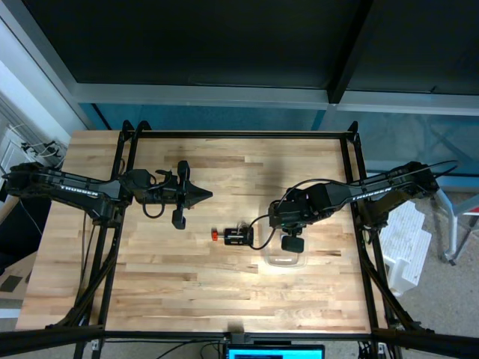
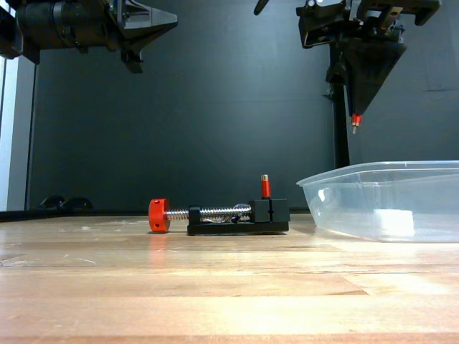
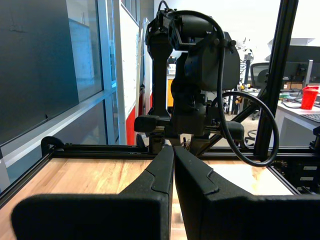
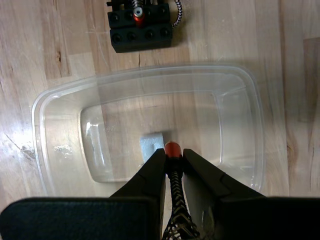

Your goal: Pick the rca connector and install on the hub

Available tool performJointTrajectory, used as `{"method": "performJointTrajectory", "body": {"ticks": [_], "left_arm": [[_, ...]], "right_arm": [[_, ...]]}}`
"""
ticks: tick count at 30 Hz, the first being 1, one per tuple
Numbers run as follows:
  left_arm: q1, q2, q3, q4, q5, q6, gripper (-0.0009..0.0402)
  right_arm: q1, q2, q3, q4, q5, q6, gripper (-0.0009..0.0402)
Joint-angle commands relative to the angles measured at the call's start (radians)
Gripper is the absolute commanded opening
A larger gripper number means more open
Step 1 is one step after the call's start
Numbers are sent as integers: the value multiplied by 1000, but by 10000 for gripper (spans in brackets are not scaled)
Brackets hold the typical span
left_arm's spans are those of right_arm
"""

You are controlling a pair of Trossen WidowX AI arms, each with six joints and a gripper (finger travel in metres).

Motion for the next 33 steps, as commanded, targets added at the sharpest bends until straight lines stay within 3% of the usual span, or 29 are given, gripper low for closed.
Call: {"method": "performJointTrajectory", "body": {"ticks": [1,11,17,21,33], "left_arm": [[0,0,0,0,0,0,0],[0,0,0,0,0,0,0],[0,0,0,0,0,0,0],[0,0,0,0,0,0,0],[0,0,0,0,0,0,0]], "right_arm": [[0,53,59,-48,2,-6,0],[-4,218,261,-120,-5,-61,0],[-19,307,351,-134,-8,-83,0],[-27,365,412,-144,-32,-90,0],[-39,509,574,-200,-33,-117,0]]}}
